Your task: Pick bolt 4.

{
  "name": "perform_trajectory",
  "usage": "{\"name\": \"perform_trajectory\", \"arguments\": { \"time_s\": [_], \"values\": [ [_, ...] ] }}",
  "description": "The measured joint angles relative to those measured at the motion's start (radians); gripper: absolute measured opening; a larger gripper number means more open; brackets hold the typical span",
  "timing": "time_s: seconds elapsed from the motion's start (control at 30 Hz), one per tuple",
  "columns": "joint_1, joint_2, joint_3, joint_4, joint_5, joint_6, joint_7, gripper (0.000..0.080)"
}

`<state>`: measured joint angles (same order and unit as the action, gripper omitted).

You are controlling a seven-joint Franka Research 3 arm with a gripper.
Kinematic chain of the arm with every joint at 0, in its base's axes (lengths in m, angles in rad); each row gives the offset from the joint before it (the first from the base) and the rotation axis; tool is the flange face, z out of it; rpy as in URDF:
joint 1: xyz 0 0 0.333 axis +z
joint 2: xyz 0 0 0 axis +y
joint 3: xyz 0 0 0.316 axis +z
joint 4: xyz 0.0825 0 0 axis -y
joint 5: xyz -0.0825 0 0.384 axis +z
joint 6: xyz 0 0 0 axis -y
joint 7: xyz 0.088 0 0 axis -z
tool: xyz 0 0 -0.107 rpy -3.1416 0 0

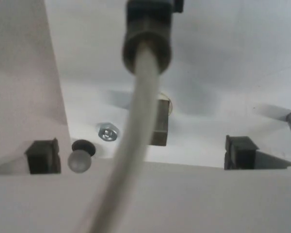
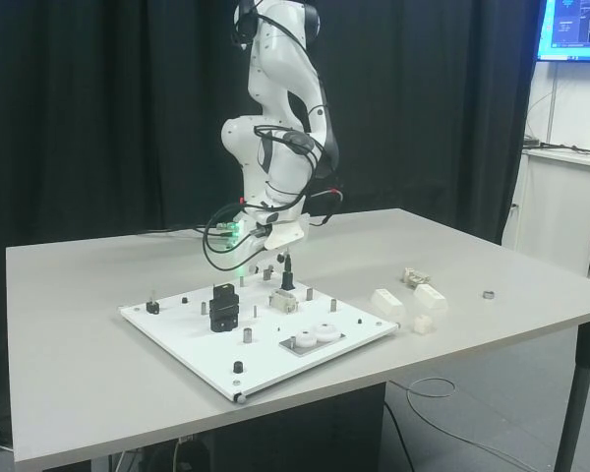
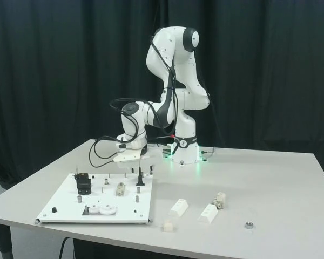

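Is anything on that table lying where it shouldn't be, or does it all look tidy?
Mostly tidy. The odd bits are off the white board: several white plastic blocks lie scattered at different angles on the grey table, and a small metal nut sits alone near the edge. Nothing looks broken or spilled.

So the board (image 2: 275,364) sits on the table (image 2: 98,295), toward its front edge. On the board, the black block (image 2: 223,306) stands near the middle, and two round gears (image 2: 316,337) lie side by side nearer the board's front edge. Off the board, on the side away from the block, a few small white parts (image 2: 413,305) lie on the table, with a small ring (image 2: 489,294) further out past them.
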<state>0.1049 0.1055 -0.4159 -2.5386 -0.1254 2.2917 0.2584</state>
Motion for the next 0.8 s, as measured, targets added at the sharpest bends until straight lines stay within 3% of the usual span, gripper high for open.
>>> {"name": "perform_trajectory", "arguments": {
  "time_s": [0.07,0.1,0.8],
  "values": [
    [0.001,0.0,0.0,0.0,0.002,-0.001,0.0,0.0682],
    [0.001,0.0,0.0,0.001,0.002,-0.002,0.0,0.0775],
    [0.001,-0.026,-0.015,0.017,-0.003,-0.042,0.013,0.0799]
  ]
}}
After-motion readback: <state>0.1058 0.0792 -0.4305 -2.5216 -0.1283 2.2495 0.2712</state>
